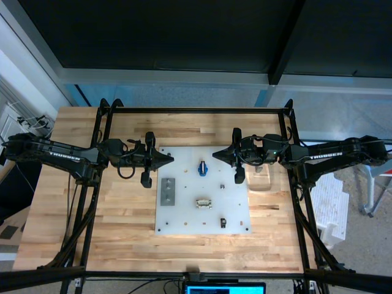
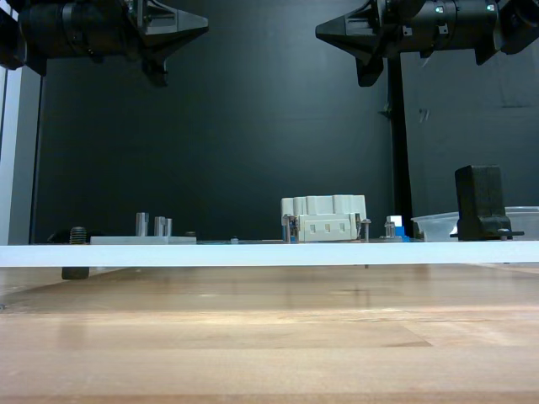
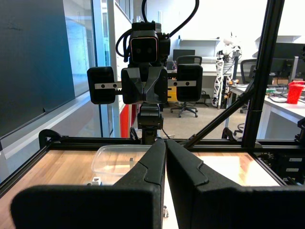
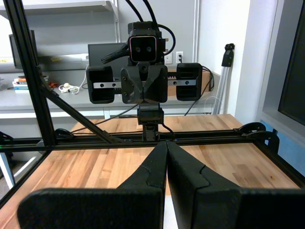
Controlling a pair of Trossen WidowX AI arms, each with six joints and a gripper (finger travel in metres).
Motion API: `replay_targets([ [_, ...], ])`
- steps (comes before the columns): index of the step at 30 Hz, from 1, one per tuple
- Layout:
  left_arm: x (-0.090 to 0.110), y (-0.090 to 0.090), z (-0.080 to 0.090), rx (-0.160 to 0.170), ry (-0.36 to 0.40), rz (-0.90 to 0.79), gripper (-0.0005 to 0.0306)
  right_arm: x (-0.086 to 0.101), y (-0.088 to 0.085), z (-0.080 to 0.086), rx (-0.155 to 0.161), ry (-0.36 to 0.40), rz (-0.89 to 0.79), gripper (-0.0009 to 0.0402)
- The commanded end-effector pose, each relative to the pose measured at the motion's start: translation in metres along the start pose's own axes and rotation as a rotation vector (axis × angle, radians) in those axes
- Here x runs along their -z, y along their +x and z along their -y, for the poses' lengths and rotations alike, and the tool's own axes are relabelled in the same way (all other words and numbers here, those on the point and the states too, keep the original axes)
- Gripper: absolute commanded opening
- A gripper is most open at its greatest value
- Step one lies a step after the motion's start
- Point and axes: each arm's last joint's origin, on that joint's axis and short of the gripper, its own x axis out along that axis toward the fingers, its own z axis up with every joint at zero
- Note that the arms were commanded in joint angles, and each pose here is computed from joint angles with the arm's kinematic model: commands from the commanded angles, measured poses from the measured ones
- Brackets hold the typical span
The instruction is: Pick the 16mm bar and install on taskboard
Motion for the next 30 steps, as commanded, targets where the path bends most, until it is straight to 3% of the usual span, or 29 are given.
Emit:
replay_targets([
  [1, 0.0, 0.0, 0.0, 0.0, 0.0, 0.0, 0.0, -0.001, 0.0, -0.001, -0.023, 0.002, -0.006, 0.0],
  [14, 0.0, 0.0, 0.0, 0.0, 0.0, 0.0, 0.0, -0.018, 0.002, -0.001, -0.007, 0.0, -0.366, 0.0],
  [30, 0.0, 0.0, 0.0, 0.0, 0.0, 0.0, 0.0, -0.043, -0.025, -0.003, -0.005, -0.04, -0.789, 0.0],
])
